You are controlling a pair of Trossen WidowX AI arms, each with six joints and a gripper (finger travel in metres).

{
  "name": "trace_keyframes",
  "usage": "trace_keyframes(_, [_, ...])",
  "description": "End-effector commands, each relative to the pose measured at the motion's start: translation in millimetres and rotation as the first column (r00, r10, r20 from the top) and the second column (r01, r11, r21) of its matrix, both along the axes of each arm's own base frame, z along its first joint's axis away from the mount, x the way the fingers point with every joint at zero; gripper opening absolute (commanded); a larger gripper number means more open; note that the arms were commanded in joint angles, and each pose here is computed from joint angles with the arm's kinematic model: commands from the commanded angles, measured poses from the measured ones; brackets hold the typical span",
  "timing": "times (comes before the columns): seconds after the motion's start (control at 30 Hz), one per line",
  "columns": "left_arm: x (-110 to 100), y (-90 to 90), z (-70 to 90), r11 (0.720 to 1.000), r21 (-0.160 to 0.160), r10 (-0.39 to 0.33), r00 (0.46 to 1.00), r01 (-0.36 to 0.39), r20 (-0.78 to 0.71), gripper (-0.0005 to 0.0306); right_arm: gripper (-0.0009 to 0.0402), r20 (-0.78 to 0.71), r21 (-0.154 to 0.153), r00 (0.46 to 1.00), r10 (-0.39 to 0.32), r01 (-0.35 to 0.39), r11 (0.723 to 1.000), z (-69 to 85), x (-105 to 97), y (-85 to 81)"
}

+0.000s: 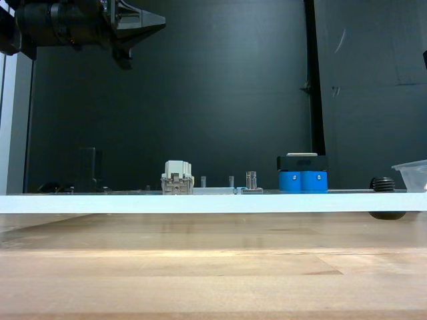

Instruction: Pick the RJ45 connector and install on taskboard

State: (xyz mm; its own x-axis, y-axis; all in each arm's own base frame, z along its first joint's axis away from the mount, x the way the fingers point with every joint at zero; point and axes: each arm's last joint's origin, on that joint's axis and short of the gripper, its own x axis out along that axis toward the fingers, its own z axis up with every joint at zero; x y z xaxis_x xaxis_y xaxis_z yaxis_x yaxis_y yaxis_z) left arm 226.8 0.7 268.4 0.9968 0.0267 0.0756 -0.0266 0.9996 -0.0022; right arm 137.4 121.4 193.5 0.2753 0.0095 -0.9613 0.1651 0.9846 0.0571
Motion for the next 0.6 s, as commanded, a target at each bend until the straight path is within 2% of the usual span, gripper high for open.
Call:
trace_keyframes(0.03, [0, 0.1, 0.2, 1.0, 0.0, 0.0, 1.0, 0.0, 0.001, 0.0, 0.0, 0.005, 0.005, 1.0, 0.0, 0.0, 1.0, 1.9, 1, 0.7])
trace_keyframes(0.43, [0, 0.0, 0.1, 1.0, 0.0, 0.0, 1.0, 0.0, 0.0, 0.0, 0.0, 0.001, 0.0, 1.0, 0.001, -0.001, 1.0, 8.5, 1, 1.3])
trace_keyframes(0.6, [0, 0.1, 0.1, 1.0, 0.0, 0.0, 1.0, 0.0, 0.0, 0.0, 0.0, 0.019, 0.017, 1.0, 0.002, -0.002, 1.0, 15.4, 4, 3.9])
